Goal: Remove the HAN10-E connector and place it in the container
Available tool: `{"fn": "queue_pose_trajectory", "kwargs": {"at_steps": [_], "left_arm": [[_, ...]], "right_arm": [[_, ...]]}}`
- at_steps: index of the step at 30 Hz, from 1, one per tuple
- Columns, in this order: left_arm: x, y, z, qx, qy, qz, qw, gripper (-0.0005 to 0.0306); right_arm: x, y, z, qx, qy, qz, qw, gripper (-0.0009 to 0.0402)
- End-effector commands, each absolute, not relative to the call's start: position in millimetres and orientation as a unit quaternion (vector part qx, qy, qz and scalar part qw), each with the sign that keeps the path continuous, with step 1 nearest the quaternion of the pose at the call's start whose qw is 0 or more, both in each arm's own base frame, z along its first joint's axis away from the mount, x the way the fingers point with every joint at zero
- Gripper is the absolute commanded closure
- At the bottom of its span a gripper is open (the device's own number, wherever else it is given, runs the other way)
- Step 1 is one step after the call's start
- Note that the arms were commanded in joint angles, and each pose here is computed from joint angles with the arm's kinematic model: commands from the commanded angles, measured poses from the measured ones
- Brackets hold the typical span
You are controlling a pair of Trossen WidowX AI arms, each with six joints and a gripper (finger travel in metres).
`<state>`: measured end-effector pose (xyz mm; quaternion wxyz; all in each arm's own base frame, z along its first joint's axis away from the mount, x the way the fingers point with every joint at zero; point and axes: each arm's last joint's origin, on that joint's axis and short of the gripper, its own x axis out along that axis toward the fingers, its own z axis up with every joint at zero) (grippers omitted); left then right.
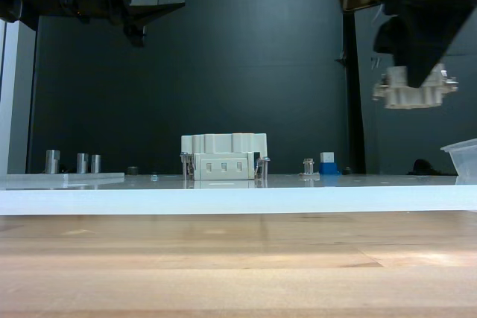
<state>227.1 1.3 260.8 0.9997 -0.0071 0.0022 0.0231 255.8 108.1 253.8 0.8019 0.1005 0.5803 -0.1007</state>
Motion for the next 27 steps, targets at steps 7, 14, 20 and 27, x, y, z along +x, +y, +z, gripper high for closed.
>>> {"fn": "queue_pose_trajectory", "kwargs": {"at_steps": [7, 14, 20, 27], "left_arm": [[227.1, 1.4, 260.7, -0.0069, 0.0024, 0.0231, 0.99971, 0.0300], [227.1, 1.4, 260.8, -0.0069, 0.0022, 0.0231, 0.99971, 0.0300], [227.1, 1.4, 260.8, -0.0069, 0.0022, 0.0231, 0.99971, 0.0300], [227.1, 1.4, 260.7, -0.0069, 0.0024, 0.0231, 0.99971, 0.0300]], "right_arm": [[223, 110, 243.1, 0.122, 0.579, -0.128, 0.796, 0.0343], [205, 115, 237.7, 0.137, 0.580, -0.134, 0.792, 0.0323], [192, 119, 229.1, 0.143, 0.585, -0.143, 0.786, 0.0313], [177, 125, 218.2, 0.145, 0.594, -0.151, 0.777, 0.0313]]}}
